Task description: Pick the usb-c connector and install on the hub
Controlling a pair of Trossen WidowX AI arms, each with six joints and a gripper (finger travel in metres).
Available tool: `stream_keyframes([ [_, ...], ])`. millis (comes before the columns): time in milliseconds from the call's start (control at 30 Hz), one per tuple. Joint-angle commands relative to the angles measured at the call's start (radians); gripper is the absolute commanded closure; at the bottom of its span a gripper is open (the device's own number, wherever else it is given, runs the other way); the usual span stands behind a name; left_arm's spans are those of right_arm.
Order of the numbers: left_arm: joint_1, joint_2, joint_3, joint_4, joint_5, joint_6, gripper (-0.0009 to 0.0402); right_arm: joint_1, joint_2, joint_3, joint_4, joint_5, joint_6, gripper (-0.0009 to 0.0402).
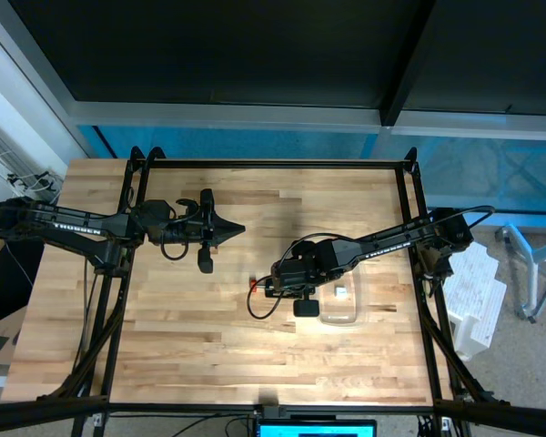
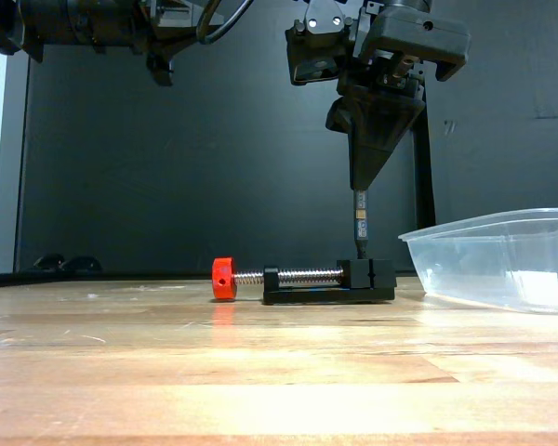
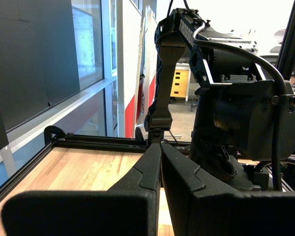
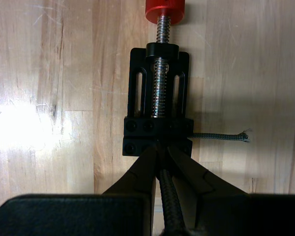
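- Evidently the insertion step is in hand: the right end effector hangs straight down over the hub. It is clamped on the usb-c connector, which stands upright with its lower end meeting the top of the hub's solid block.
- That vertical hold looks chosen to line the plug up with the port. In the right wrist view the fingertips sit right at the block's edge, centred on the line of the screw.
- The hub lies flat on the counter with its red knob pointing left. A thin braided cord sticks out of the block sideways.
- Just right of the hub sits a clear tray holding a small pale piece, apart from the work.
- The left end effector is parked high at the far left, fingers together and empty, out of the way.
- Whether the plug is fully seated I cannot tell.
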Motion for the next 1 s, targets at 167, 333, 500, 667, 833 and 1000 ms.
stream_keyframes([
  [167, 0.000, 0.000, 0.000, 0.000, 0.000, 0.000, 0.0393, 0.000, 0.002, -0.002, -0.002, -0.001, 0.000, 0.0392],
  [333, 0.000, 0.000, 0.000, 0.000, 0.000, 0.000, 0.0393, 0.000, 0.002, -0.002, -0.002, -0.001, 0.000, 0.0392],
  [500, 0.000, 0.000, 0.000, 0.000, 0.000, 0.000, 0.0393, 0.000, 0.002, -0.002, 0.001, -0.001, 0.000, 0.0392],
  [667, 0.000, 0.000, 0.000, 0.000, 0.000, 0.000, 0.0393, 0.003, 0.003, -0.005, 0.009, -0.001, 0.002, 0.0392],
  [833, 0.000, 0.000, 0.000, 0.000, 0.000, 0.000, 0.0393, 0.005, 0.003, -0.019, 0.021, -0.001, 0.014, 0.0392],
  [1000, 0.000, 0.000, 0.000, 0.000, 0.000, 0.000, 0.0393, 0.007, 0.002, -0.027, 0.032, -0.001, 0.019, 0.0392],
])
